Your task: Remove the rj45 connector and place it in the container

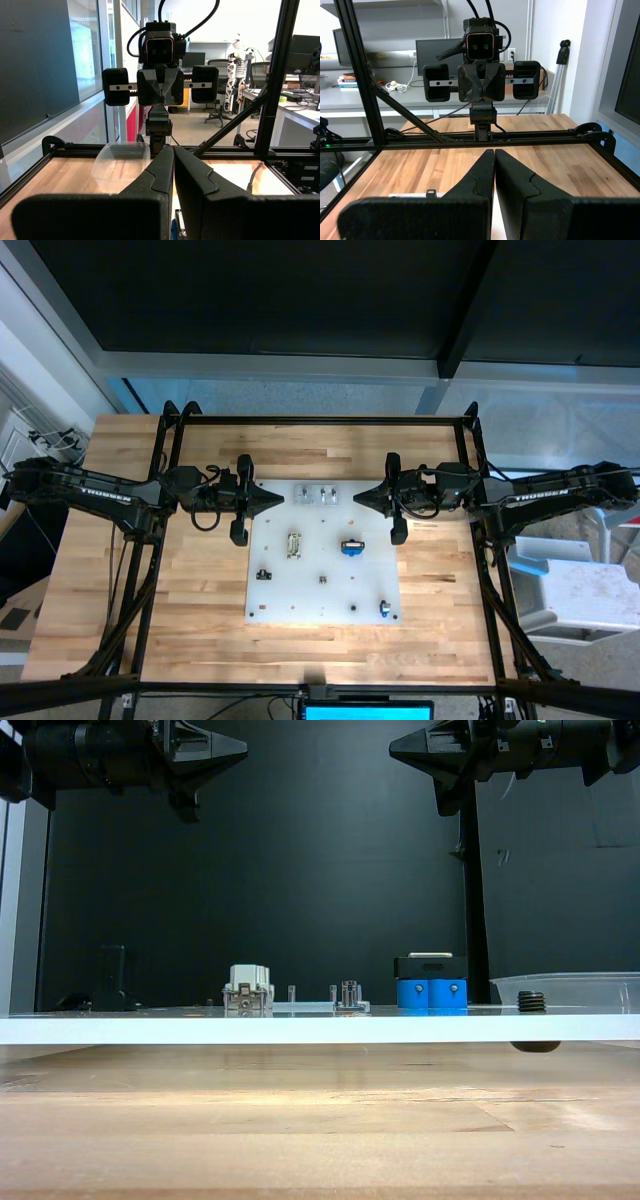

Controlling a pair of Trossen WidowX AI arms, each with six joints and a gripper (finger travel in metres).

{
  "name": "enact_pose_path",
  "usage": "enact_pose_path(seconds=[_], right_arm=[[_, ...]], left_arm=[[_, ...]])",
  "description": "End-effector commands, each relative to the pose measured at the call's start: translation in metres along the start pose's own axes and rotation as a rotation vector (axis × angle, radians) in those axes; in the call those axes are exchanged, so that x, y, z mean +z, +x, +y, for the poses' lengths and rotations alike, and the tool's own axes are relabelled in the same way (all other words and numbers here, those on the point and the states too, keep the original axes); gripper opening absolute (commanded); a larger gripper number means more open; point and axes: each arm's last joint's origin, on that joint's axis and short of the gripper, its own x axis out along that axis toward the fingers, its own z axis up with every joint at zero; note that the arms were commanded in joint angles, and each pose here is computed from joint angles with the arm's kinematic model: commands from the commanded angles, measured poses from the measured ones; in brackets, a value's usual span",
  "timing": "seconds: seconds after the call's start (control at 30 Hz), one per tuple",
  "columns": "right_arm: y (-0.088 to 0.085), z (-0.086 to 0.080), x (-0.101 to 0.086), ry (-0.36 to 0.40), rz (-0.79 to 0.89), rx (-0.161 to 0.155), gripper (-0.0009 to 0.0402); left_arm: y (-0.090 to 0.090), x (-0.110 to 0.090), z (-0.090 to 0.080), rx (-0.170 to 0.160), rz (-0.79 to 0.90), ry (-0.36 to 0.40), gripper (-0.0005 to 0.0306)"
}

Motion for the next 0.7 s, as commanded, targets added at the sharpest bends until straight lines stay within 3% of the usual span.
enact_pose_path(seconds=[0.03,0.4,0.47,0.7], right_arm=[[0.0000,0.0000,0.0001,0.000,-0.001,0.000,0.0000],[0.0000,0.0000,0.0001,0.001,-0.001,0.001,0.0000],[-0.0001,0.0008,-0.0009,0.003,0.011,0.019,0.0000],[-0.0018,0.0059,-0.0036,-0.003,0.277,0.027,0.0000]], left_arm=[[0.0001,0.0000,0.0000,0.000,0.000,0.000,0.0000],[0.0001,0.0000,0.0000,0.000,0.000,0.000,0.0000],[0.0001,0.0000,-0.0001,0.000,0.000,0.000,0.0000],[0.0001,0.0000,-0.0001,0.000,0.000,0.000,0.0000]])
